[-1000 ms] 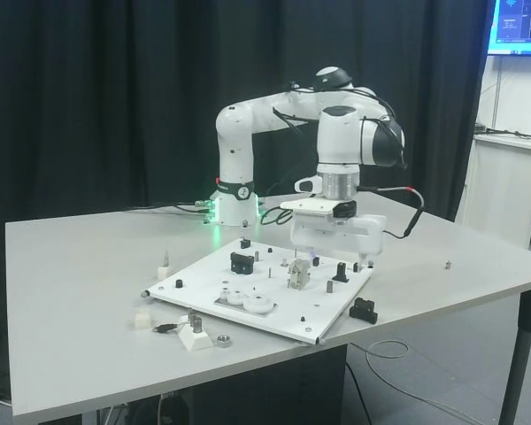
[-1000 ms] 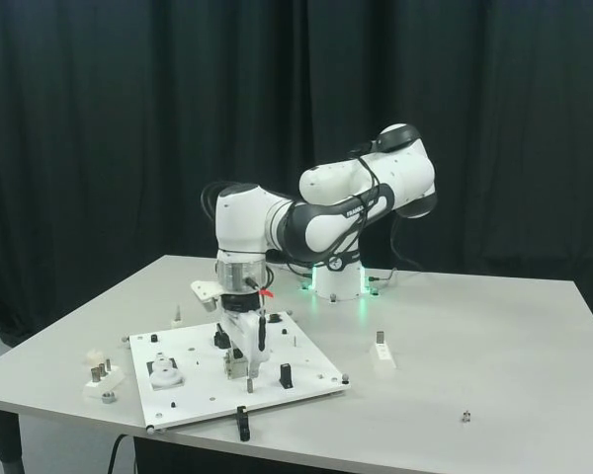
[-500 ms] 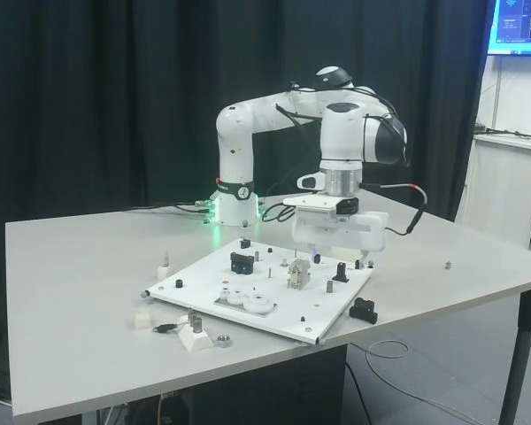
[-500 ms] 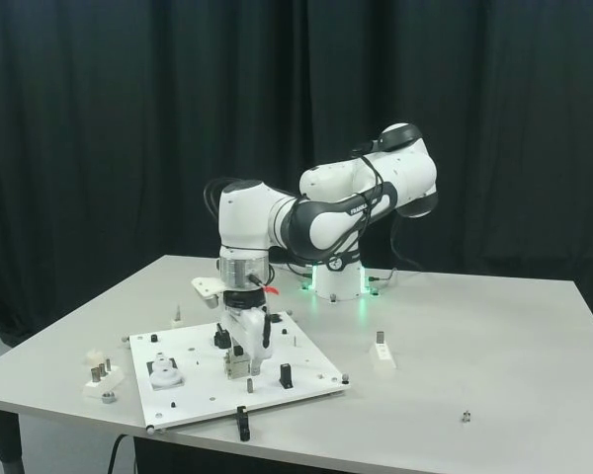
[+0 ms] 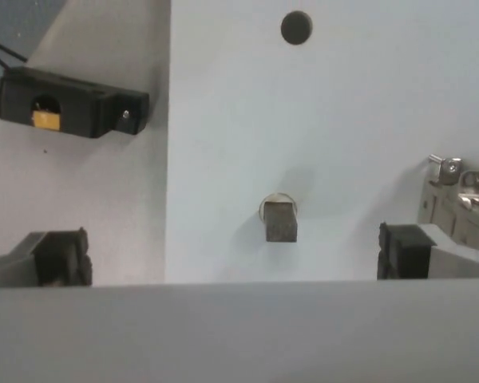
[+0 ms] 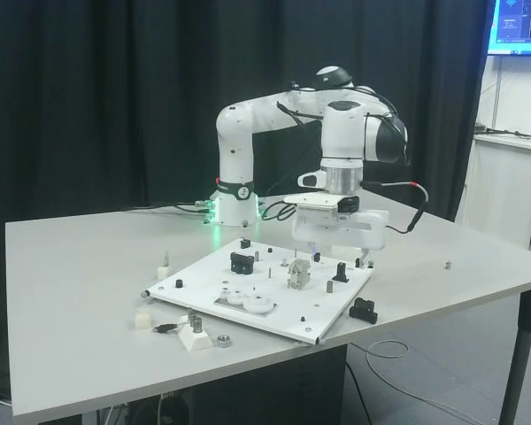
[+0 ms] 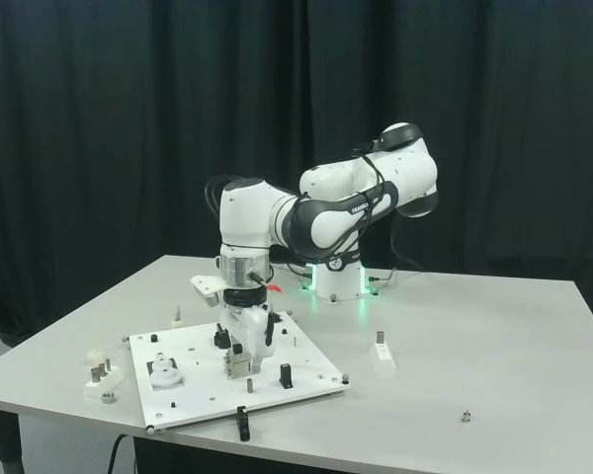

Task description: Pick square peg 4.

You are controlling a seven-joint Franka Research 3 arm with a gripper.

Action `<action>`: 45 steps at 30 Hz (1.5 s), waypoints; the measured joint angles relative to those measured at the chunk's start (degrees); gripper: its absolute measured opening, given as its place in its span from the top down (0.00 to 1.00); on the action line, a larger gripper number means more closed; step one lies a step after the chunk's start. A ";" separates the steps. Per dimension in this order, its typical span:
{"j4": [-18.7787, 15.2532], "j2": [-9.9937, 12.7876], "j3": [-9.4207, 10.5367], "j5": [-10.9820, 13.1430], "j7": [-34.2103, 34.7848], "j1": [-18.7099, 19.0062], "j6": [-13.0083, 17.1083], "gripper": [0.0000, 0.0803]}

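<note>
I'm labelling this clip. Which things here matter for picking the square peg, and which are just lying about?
For the job:
- square peg
- white board it stands on
- end effector, open above it

Lying about:
- black connector beside the board
- metal clamp
- black hole

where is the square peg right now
The square peg stands upright on the white board, centred in the wrist view between the open gripper fingers, near the board's edge, with a black block on the table beyond.
</note>
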 joint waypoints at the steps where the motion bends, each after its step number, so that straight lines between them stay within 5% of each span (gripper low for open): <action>1: 0.00 0.00 -0.04 -0.05 -0.01 0.03 0.00 0.00; 19: 0.02 -0.29 -0.61 -1.23 -5.12 1.04 -0.58 0.00; 45: -0.93 -0.90 -4.69 -7.30 -29.36 8.47 -12.26 0.00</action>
